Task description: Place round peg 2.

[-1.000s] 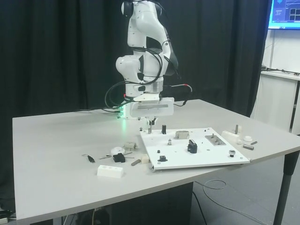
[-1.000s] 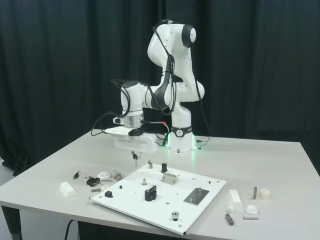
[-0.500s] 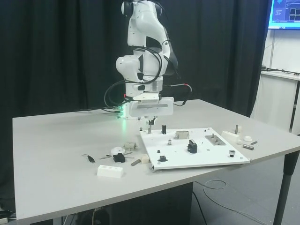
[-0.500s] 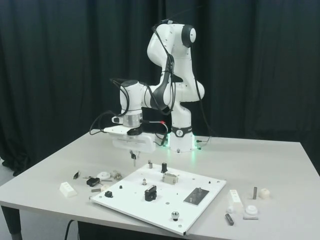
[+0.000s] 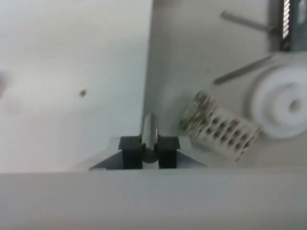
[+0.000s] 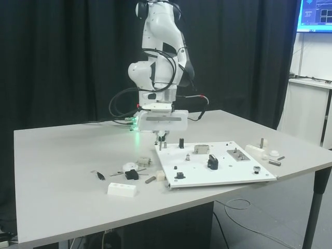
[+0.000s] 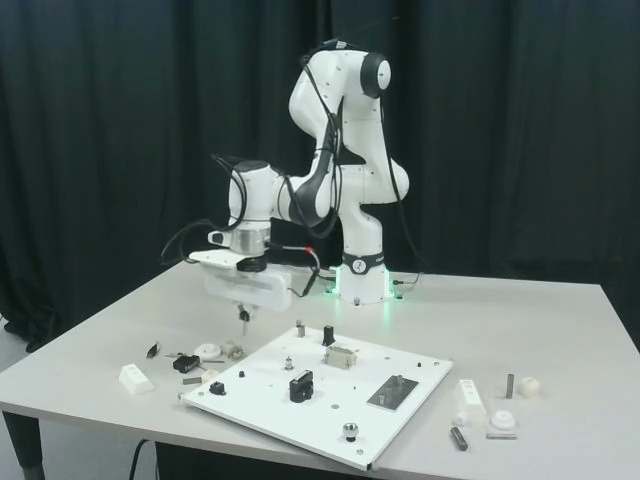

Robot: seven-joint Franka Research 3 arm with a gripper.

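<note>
Clamped shut on the round peg (image 5: 150, 136), the pincer (image 5: 149, 152), with the peg hanging upright between the black fingertips (image 5: 129, 152) and its free end pointing down. Held in the air above the edge of the white board (image 6: 215, 166), near the corner closest to the loose parts, not yet over any hole that can be made out. Plenty to go wrong from here, by judgement: a peg carried slightly tilted or gripped off-centre may catch on the rim of its hole and jam, or skid across the board; a descent begun too close to the edge may miss the board altogether and drop the peg onto the grey surface (image 6: 67, 171). Just beside the edge, a small connector block (image 5: 222, 130) and a white round part (image 5: 283, 100), near enough to be knocked by a low sideways sweep. No brand, label or lettering readable anywhere on the board, the parts or the arm; only a screen (image 6: 315, 15) at the room's edge, its content too small to read.
</note>
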